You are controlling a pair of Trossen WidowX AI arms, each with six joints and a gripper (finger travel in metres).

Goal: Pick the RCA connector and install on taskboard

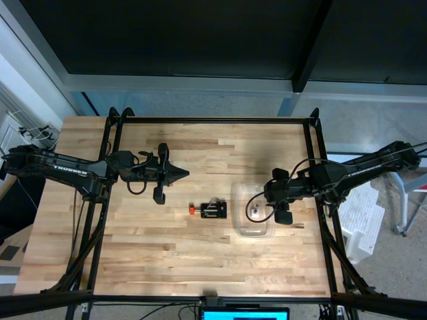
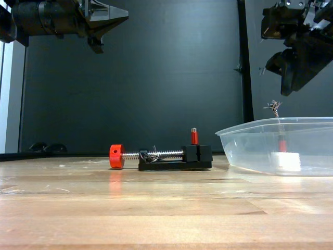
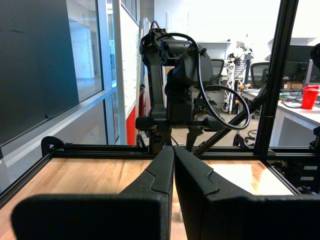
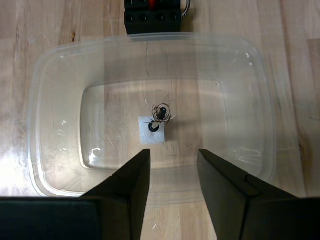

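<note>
Nothing is installed yet. The RCA connector [image 4: 161,115] lies in the clear tray [image 4: 50,100], right of the taskboard [image 1: 212,211] at mid-frame. The right gripper [image 4: 172,159] hovers over it, jaws apart and empty. The left gripper [image 1: 181,174] sits idle at centre-left, jaws closed on nothing.

Two claws: left claw [image 3: 173,152] high over the bench [image 1: 167,267], pressed closed; right claw [image 4: 172,160] above the tray [image 4: 50,100], spread apart. One bench. One black board [image 1: 213,211] with one red knob [image 1: 191,209]. One clear tray. One small connector [image 4: 161,114] on one white block [image 4: 155,136] inside.
</note>
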